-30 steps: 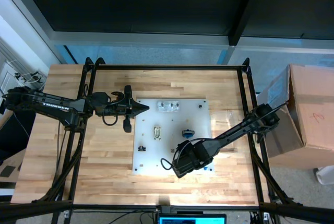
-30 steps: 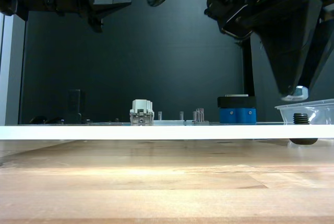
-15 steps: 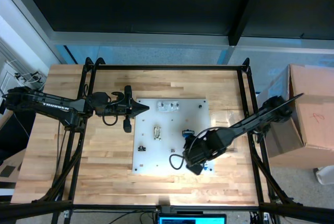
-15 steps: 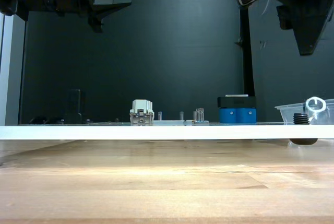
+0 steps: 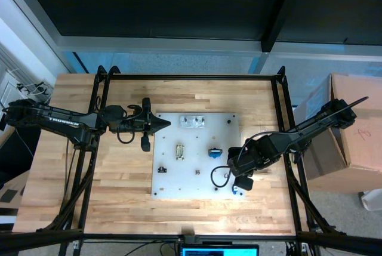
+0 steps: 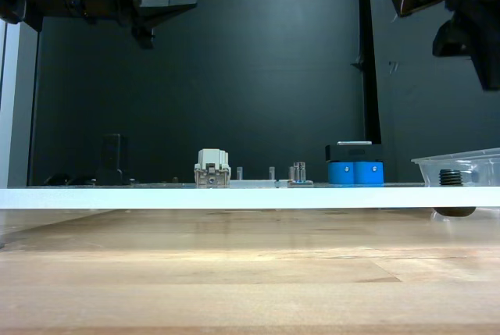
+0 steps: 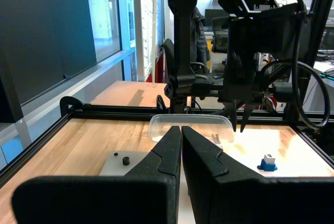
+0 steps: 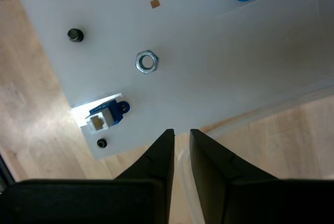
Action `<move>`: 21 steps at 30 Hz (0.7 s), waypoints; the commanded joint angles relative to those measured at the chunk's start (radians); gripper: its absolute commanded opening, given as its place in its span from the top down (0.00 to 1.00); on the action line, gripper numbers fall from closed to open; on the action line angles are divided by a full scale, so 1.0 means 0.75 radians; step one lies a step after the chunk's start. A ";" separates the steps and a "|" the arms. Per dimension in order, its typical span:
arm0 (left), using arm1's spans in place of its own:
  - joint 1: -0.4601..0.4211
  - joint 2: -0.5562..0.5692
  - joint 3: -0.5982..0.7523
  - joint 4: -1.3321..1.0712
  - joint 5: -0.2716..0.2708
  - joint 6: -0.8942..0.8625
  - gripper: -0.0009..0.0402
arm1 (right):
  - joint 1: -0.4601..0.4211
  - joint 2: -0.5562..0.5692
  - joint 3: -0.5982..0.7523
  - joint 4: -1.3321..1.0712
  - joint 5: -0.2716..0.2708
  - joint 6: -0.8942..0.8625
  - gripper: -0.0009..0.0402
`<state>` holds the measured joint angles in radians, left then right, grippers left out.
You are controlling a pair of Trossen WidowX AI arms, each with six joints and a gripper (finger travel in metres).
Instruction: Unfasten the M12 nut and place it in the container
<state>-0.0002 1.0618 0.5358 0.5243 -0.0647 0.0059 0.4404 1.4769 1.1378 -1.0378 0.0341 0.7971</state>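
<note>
The small silver nut (image 8: 147, 61) lies flat and free on the white board (image 8: 209, 78), off its black stud (image 8: 75, 35) and outside the clear tray's rim (image 8: 250, 117). In the low view the stud (image 6: 449, 177) shows bare ribs and no nut. My right gripper (image 8: 179, 132) hangs high above the board's near right edge (image 5: 243, 179), open, with nothing between its fingers. My left gripper (image 5: 164, 123) hovers shut and holding nothing at the board's far left (image 7: 181, 130).
A blue block (image 5: 215, 153), a white connector (image 5: 179, 151) and a small blue connector (image 8: 107, 118) sit on the board. The clear tray (image 5: 262, 139) lies just right of the board. A black frame rail (image 5: 286, 148) runs along the right side.
The right gripper held the nut just above the stud, then let go, rose and swung right. The nut showed loose in the air by the tray and now lies on the board.
</note>
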 commanded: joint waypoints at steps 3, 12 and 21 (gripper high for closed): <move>0.000 0.001 0.001 0.001 0.001 0.001 0.98 | 0.006 0.099 0.002 0.115 0.000 0.015 0.73; 0.000 0.001 0.001 -0.004 0.001 0.001 0.98 | 0.007 0.285 0.159 0.096 -0.001 0.117 0.52; 0.001 0.001 0.000 -0.004 0.001 0.001 0.98 | 0.006 0.441 0.287 0.046 -0.003 0.125 0.45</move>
<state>-0.0002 1.0618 0.5358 0.5209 -0.0647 0.0059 0.4450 1.7950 1.3514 -1.0035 0.0338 0.8852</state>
